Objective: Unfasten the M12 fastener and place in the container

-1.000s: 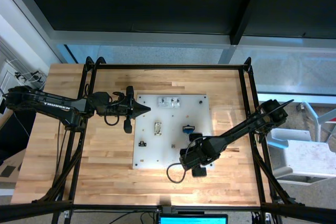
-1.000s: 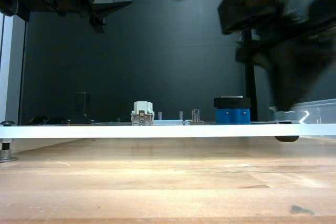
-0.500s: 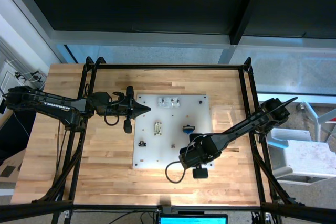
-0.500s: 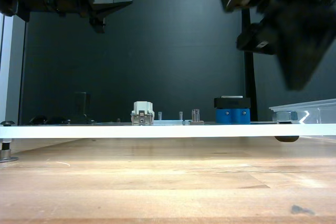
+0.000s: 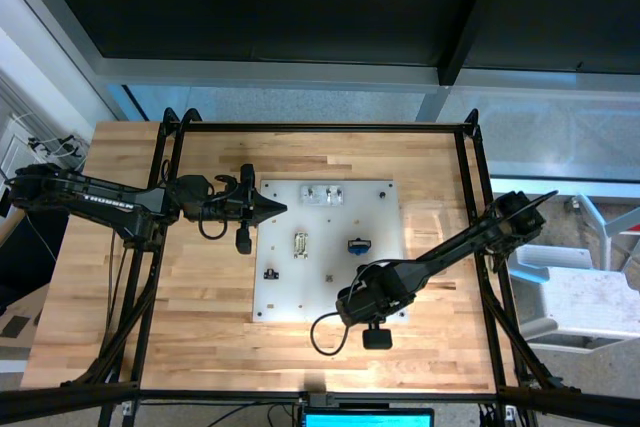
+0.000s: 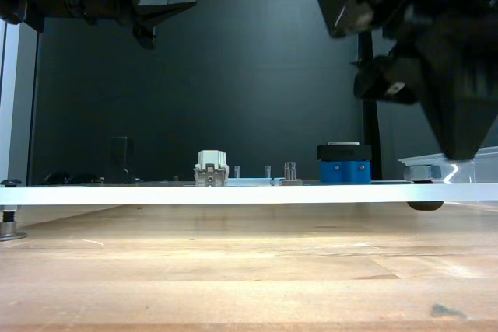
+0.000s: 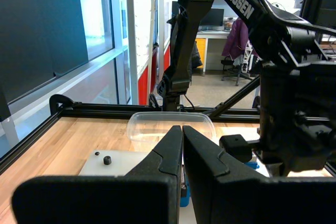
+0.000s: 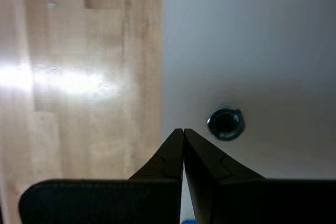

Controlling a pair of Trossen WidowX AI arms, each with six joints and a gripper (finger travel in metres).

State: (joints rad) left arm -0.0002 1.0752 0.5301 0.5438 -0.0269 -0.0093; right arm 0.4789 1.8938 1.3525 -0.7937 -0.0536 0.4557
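Note:
The small silver M12 nut [image 8: 226,123] sits on its stud on the white board [image 8: 262,40], its dark centre showing. In the low view the nut [image 6: 424,170] stands at the board's near right edge, in front of the clear container [image 6: 475,162]. My right gripper [image 8: 183,129] is shut and holds nothing; its tips are just beside the nut and apart from it. In the low view the right gripper [image 6: 459,153] hangs slightly above and to the right of the nut. The container [image 5: 428,219] lies right of the board. My left gripper [image 5: 278,209] hovers shut at the board's far left edge.
A blue connector [image 6: 343,165], a cream connector [image 6: 211,169] and small silver posts [image 6: 289,170] stand on the board [image 5: 300,287]. A black post [image 7: 107,159] stands at the board's far right corner. The black frame rails [image 5: 320,128] border the table.
The right gripper left the nut, rose, then came down again beside it, its wrist shifting toward the near edge. The nut stayed on its stud. The left arm has not moved.

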